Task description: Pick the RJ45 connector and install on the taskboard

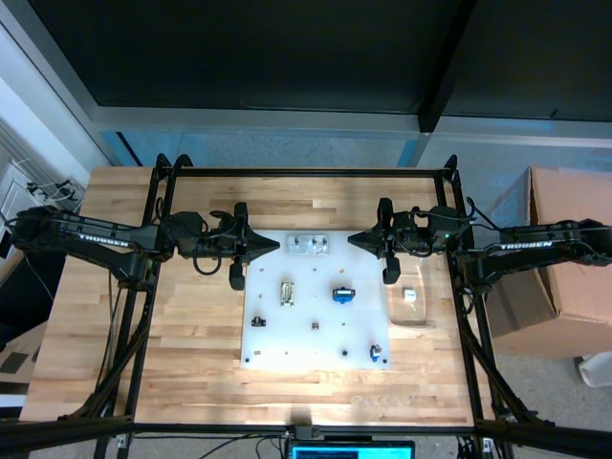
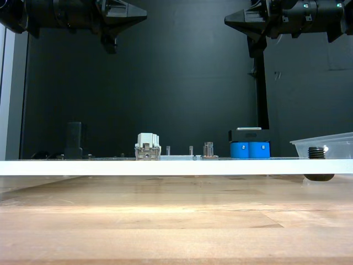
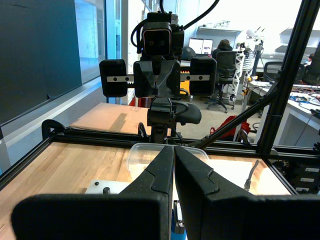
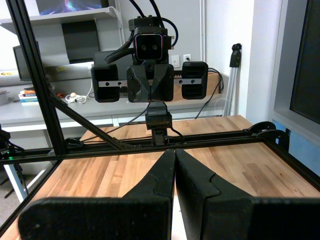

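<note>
My left gripper [image 1: 275, 246] hangs high over the white board's [image 1: 273, 344] far left edge, shut, with nothing between its fingers [image 3: 162, 167]. Facing it, my right gripper [image 1: 351, 238] hangs at the same height over the far right edge; its fingers [image 4: 162, 170] are pressed together on nothing. The white block [image 1: 409, 295] in the clear tray [image 1: 421, 320] looks pale, with nothing dark on it and no cable in sight. The blue jack [image 1: 379, 355] at the board's near right corner has a small greyish top. I cannot tell where the connector is.
The board carries a grey socket [image 1: 286, 293], a blue part [image 1: 342, 294] and small pegs. A black frame [image 1: 306, 173] rings the wooden table [image 1: 182, 335]. A cardboard box [image 1: 564, 249] stands off to the right. In the low view both grippers [image 2: 144, 17] [image 2: 226, 22] hang far above the board.
</note>
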